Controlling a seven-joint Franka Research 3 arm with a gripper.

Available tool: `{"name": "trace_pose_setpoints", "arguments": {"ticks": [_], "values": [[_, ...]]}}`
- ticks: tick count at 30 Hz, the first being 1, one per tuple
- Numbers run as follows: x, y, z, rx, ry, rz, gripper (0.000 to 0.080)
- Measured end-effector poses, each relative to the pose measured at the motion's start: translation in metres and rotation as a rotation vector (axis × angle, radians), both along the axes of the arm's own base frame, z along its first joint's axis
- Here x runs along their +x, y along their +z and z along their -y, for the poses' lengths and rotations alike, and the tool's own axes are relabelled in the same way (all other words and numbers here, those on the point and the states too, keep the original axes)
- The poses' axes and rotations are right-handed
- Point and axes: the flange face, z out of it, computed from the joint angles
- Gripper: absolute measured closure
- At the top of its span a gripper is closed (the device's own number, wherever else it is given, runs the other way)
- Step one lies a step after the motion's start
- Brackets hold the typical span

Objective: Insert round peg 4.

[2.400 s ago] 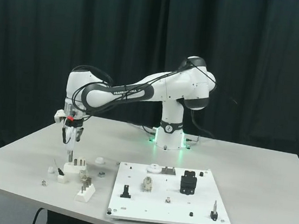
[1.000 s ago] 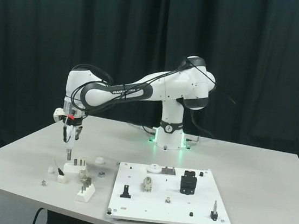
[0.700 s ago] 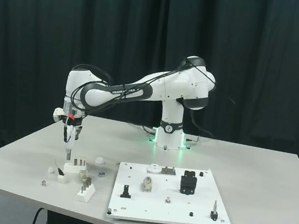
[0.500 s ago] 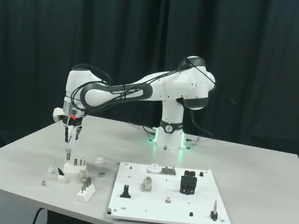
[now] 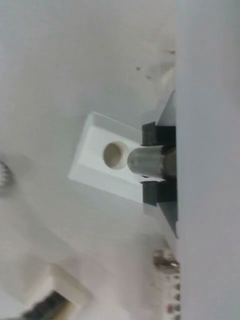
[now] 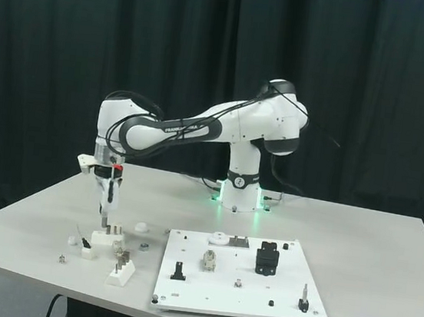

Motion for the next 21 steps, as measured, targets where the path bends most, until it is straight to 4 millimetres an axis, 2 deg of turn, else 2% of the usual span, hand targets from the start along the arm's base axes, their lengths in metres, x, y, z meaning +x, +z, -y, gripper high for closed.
{"name": "trace_pose_setpoints", "arguments": {"ticks": [21], "values": [[-0.023, 0.027, -0.065, -0.009, 0.052, -0.016, 0.0659]]}}
